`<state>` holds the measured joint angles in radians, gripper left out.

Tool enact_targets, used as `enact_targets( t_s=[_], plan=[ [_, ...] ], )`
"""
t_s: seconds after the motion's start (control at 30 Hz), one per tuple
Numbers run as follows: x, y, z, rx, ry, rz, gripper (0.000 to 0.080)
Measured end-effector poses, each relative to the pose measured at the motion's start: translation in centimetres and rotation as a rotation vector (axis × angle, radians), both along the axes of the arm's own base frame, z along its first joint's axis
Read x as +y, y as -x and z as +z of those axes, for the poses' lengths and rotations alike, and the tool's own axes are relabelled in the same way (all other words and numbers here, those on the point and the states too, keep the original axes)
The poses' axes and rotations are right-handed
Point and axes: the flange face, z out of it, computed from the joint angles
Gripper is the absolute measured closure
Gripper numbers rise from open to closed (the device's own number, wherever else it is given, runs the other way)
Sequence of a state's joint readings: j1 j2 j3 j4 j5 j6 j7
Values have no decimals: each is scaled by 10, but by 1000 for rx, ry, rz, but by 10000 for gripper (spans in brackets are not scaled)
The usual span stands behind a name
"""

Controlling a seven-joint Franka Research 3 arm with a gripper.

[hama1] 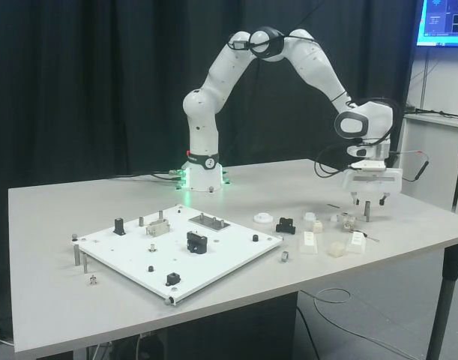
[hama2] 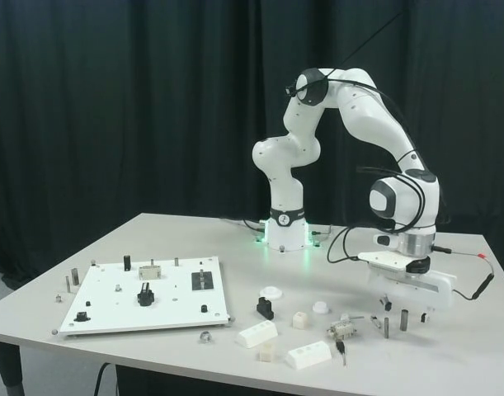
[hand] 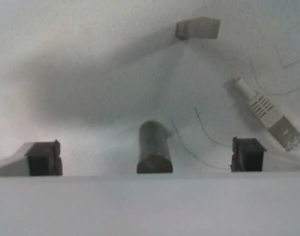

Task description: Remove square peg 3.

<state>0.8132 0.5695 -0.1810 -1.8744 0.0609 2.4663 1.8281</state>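
Note:
A short dark peg (hand: 154, 147) stands upright on the grey table, between my two fingertips and touching neither. My gripper (hand: 146, 158) is open, with one black fingertip (hand: 43, 158) far to one side of the peg and the other well off on the opposite side. In the first room view the gripper (hama1: 368, 199) hangs low over the right side of the table with the peg (hama1: 366, 212) under it. The second room view shows the gripper (hama2: 404, 307) and peg (hama2: 403, 319) the same way. The white board (hama1: 214, 251) lies far to the left.
A white cable plug (hand: 267, 113) and a small grey block (hand: 199, 28) lie on the table by the peg. White blocks (hama2: 309, 355), a metal part (hama2: 342, 330) and a black piece (hama2: 265, 308) lie between gripper and board (hama2: 111, 318). The table's right edge (hama1: 457, 225) is close.

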Motion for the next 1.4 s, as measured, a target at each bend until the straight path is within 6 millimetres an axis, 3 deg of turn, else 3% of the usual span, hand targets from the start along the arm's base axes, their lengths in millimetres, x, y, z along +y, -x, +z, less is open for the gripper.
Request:
enact_targets(
  t_s=[0.03,0.07,0.63,1.4],
  plan=[
    [0,-1,1,1,1,-1,99],
    [0,-2,3,2,2,-2,27],
    [-5,-18,24,34,37,-25,3],
    [-12,-27,32,48,57,-19,3]
  ],
)
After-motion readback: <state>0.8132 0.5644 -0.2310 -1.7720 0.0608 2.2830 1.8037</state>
